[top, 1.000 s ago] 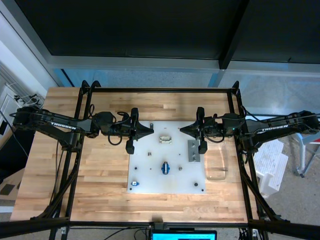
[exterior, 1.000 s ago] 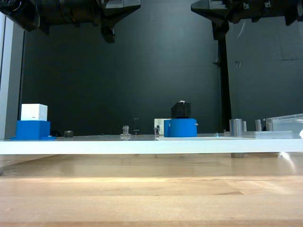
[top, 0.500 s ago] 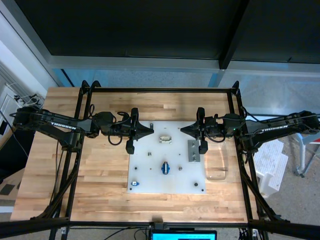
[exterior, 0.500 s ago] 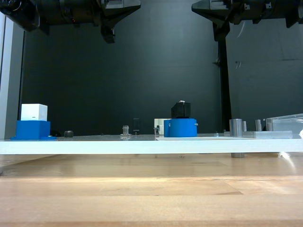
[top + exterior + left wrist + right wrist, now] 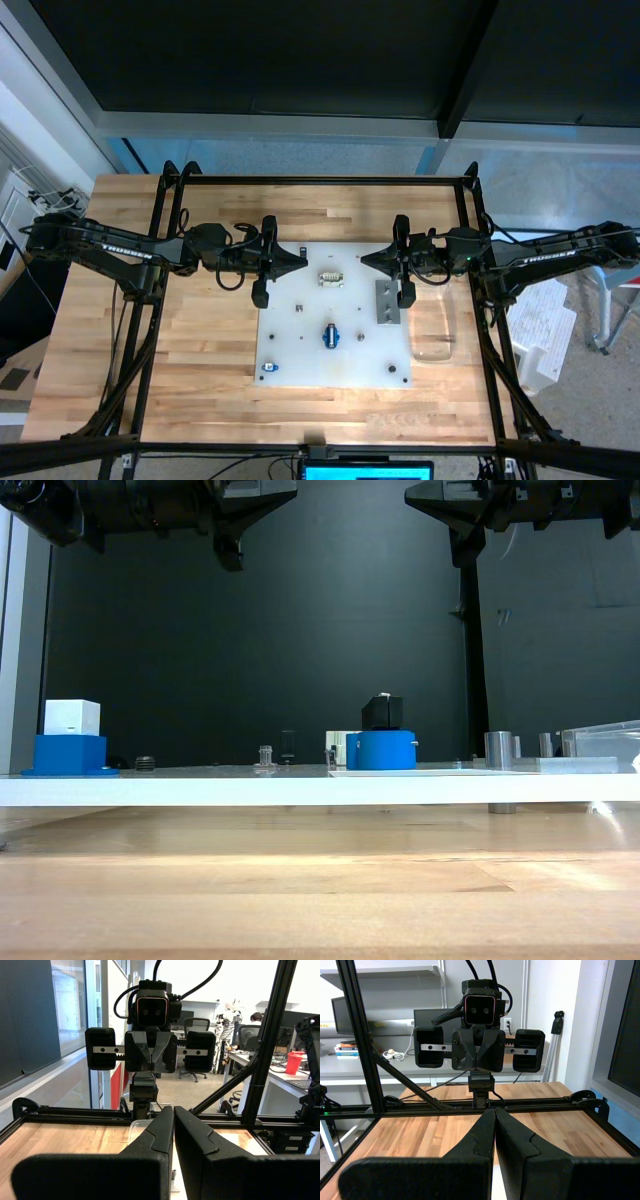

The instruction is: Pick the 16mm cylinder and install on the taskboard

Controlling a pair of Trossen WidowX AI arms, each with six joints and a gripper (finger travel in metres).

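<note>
- 16mm cylinder [image 5: 360,337]: probably the small grey peg standing on the taskboard [image 5: 290,345], just at 3 o'clock of the blue fitting [image 5: 330,335]. It is tiny from above, so I cannot be sure. The low view shows it upright, to the right of that fitting. Neither gripper touches it.
- The left gripper [image 5: 298,260] hangs high over the taskboard's 11 o'clock corner and points toward 3 o'clock. In its wrist view the fingers [image 5: 160,1130] are pressed together, narrow, with nothing held.
- The taskboard lies flat on the wooden desk [image 5: 190,340]. A small blue base with a white cube [image 5: 268,368] sits near 7 o'clock. A beige connector [image 5: 329,277] is at 12 o'clock, and a grey metal block [image 5: 387,300] lies toward 2 o'clock.
- A clear tray [image 5: 432,357] rests on the desk just at 3 o'clock of the taskboard.
- The right gripper [image 5: 366,260] hangs high over the taskboard near 1 o'clock and points toward 9 o'clock. It faces the left gripper, apart from it. Its fingers [image 5: 482,1132] meet, narrow, with nothing between them.
</note>
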